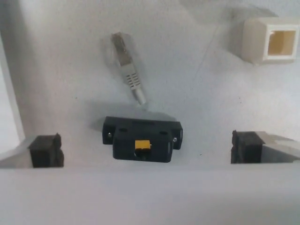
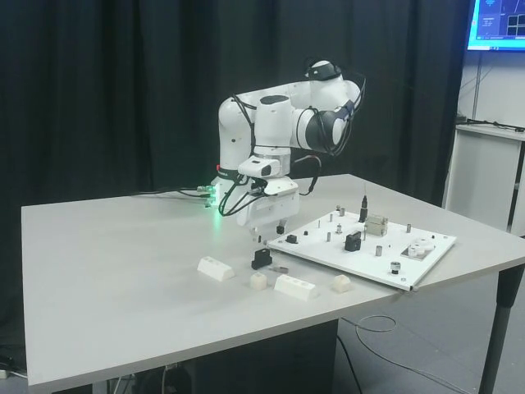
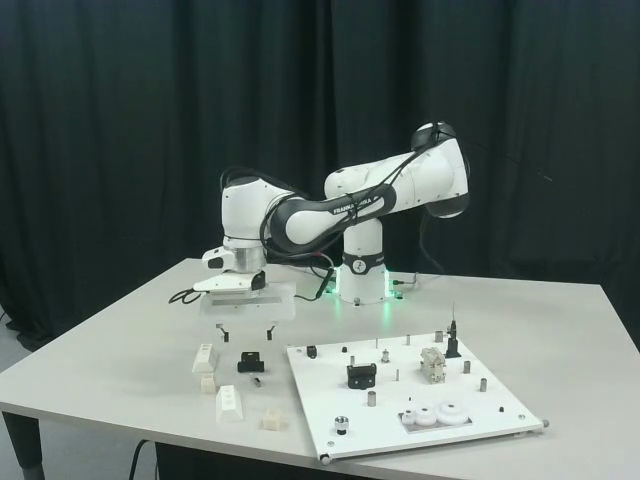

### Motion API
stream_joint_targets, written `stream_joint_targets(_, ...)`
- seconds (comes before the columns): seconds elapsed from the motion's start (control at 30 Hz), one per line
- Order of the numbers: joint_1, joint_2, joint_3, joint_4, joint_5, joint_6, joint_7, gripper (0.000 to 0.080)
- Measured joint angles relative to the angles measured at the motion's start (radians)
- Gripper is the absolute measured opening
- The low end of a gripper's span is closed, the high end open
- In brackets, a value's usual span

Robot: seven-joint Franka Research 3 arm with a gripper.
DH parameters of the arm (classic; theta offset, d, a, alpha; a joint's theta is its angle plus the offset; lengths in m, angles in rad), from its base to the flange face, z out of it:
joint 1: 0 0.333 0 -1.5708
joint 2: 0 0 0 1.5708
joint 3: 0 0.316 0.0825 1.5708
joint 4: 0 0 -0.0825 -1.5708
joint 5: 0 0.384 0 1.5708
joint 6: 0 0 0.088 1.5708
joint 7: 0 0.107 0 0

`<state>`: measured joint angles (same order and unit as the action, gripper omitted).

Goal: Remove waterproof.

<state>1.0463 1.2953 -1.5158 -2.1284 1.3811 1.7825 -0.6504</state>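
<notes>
The arm's gripper [image 1: 145, 152], fingers spread wide and holding nothing, hangs above a black connector block [image 1: 142, 138] lying on the grey table [image 2: 115, 254], with a grey cable plug [image 1: 127, 68] just beside that block.

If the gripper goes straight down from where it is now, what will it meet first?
Most likely the black connector block, which lies on the grey table between the open fingers of the gripper. The grey cable plug lies beside it, outside that line. Height is unclear.

Black curtain [image 3: 120, 130]; grey table [image 2: 107, 271]
</notes>
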Motion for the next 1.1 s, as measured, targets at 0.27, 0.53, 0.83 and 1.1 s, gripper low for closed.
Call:
stream_joint_targets(0.27,0.011,-0.003,-0.005,0.000,-0.002,-0.006,0.000,0.0800)
stream_joint_targets(0.53,0.031,-0.005,-0.020,-0.003,-0.021,-0.041,0.000,0.0800)
stream_joint_targets(0.83,0.089,-0.009,-0.051,-0.022,-0.027,-0.088,0.000,0.0800)
stream_joint_targets(1.1,0.170,-0.017,-0.087,-0.048,-0.027,-0.115,0.007,0.0800)
